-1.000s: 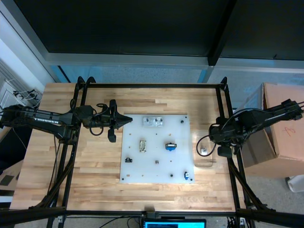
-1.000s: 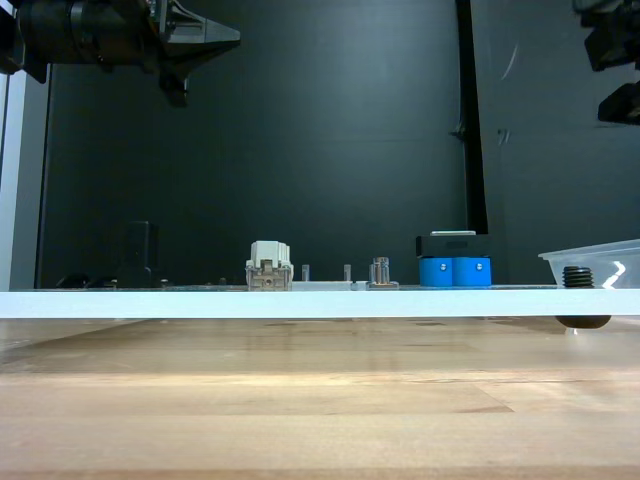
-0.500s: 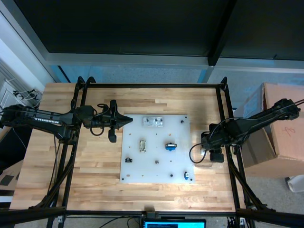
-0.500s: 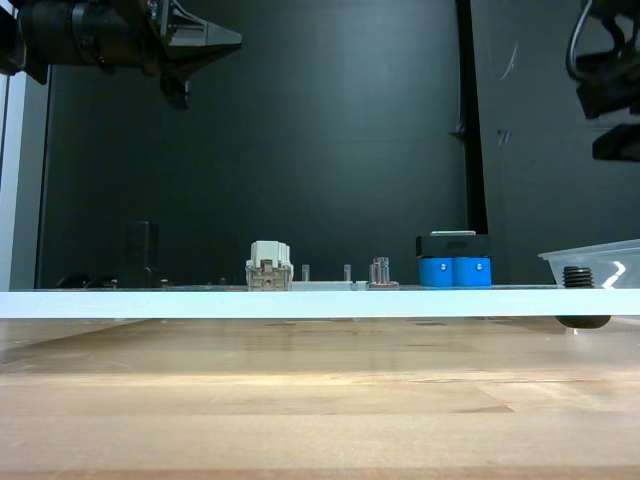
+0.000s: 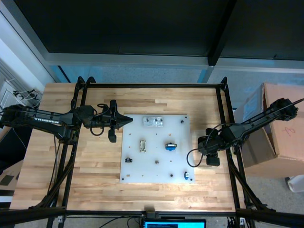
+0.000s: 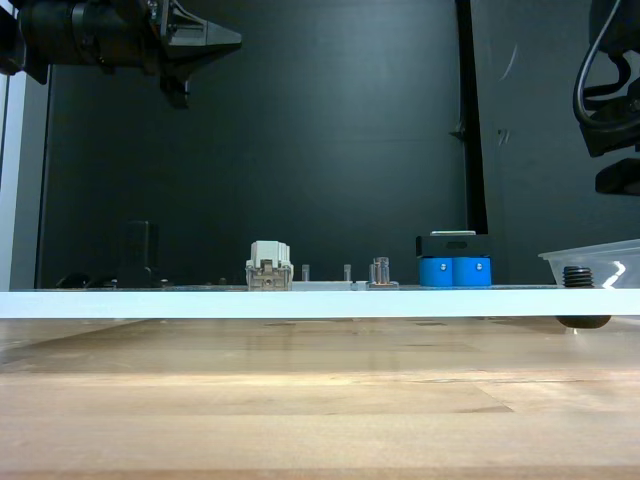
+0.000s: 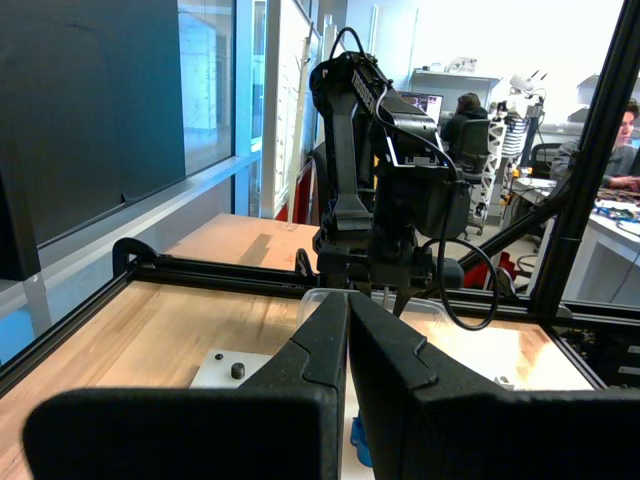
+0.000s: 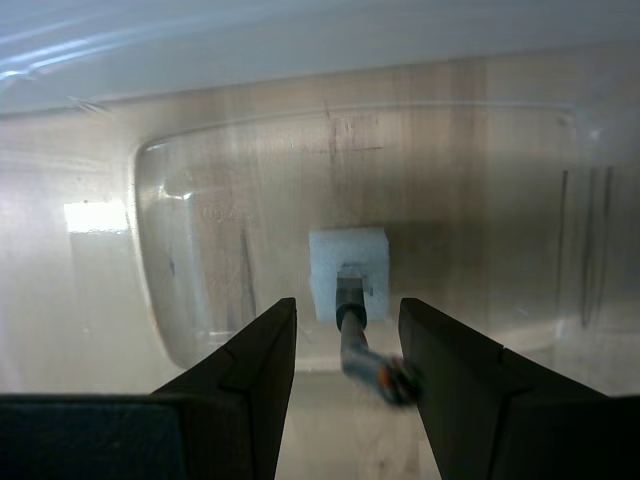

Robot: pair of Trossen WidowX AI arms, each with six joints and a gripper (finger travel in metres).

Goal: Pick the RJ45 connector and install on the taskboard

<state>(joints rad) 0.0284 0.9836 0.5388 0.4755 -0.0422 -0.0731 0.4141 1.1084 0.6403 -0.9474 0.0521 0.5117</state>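
The RJ45 connector [image 8: 347, 262], a small white block with a short cable stub, lies free on the floor of a clear plastic tray [image 8: 150, 210]. My right gripper [image 8: 345, 305] hangs open just above it, one finger on either side of the connector and neither touching it. From above, the right gripper [image 5: 206, 147] is over the tray, just off the right edge of the white taskboard [image 5: 154, 164]. My left gripper [image 5: 127, 120] is shut and empty, held high by the board's upper left corner, its fingers [image 7: 330, 340] pressed together.
The board carries a blue block [image 5: 170, 146], a beige socket [image 5: 142, 145] and a silver part [image 5: 154, 122]. A cardboard box [image 5: 280, 128] stands off the table's right edge. A black frame rail [image 5: 152, 86] rings the table. A black screw [image 6: 578, 276] shows near the tray [image 6: 600, 262].
My right arm has swung left and toward the near edge, lowering its gripper over the tray. The left arm has not moved.
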